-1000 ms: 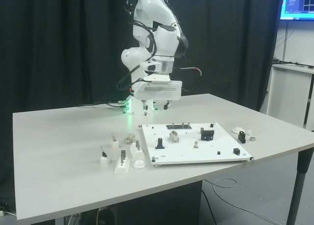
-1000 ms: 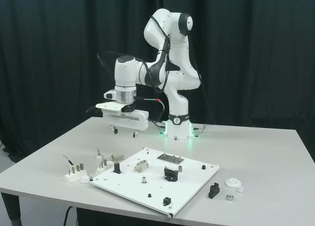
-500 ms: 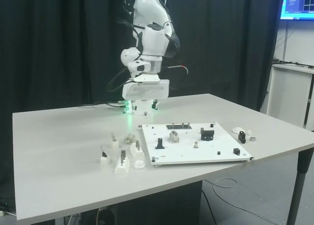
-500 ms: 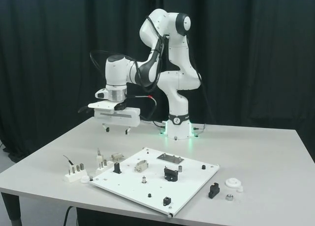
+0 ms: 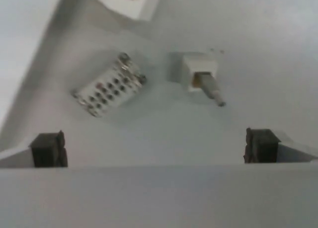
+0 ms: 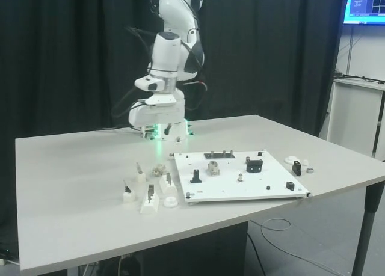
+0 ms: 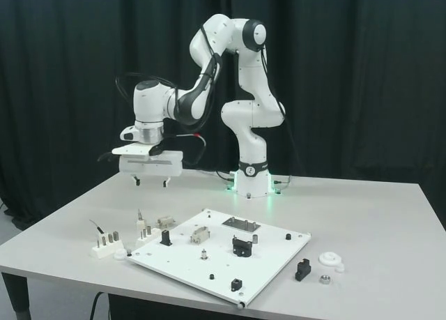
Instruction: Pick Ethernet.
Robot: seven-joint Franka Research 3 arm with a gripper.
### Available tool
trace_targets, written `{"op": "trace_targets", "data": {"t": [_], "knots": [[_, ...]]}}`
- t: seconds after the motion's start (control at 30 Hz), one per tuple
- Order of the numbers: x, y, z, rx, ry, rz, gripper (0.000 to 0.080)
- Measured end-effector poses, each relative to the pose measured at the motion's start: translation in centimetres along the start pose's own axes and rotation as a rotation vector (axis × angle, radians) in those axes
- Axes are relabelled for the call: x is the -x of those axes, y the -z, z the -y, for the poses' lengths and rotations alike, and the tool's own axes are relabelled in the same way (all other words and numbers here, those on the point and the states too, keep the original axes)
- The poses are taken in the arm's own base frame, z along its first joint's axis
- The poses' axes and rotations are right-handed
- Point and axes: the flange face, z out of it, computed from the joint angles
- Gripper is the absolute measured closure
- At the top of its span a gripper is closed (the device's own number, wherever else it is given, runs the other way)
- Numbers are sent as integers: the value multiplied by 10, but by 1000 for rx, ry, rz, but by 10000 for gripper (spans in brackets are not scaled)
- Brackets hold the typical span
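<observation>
Smooth grey table (image 6: 72, 186) bears flat white board (image 6: 240, 189).

The board (image 7: 272, 261) lies on the table (image 7: 390, 222). Small parts (image 7: 115, 243) sit left of it, the gear (image 7: 328, 258) right.

White arm (image 7: 244, 90) (black cables (image 7: 125, 83))

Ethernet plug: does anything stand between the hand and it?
Nothing visible does. The open hand hovers above the table, the Ethernet plug unobstructed below it; a multi-pin connector lies beside the plug, apart from it.
</observation>
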Motion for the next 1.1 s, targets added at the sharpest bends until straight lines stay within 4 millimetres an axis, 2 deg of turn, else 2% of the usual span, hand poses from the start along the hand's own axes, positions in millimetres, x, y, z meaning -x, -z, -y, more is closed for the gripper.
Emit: {"op": "trace_targets", "data": {"t": [0.2, 0.47, 1.1], "knots": [[-4, -13, -23, -9, 18, -7, 3], [-6, -29, -39, -77, 28, -11, 3], [-10, -56, -44, -154, 31, -18, 3]]}}
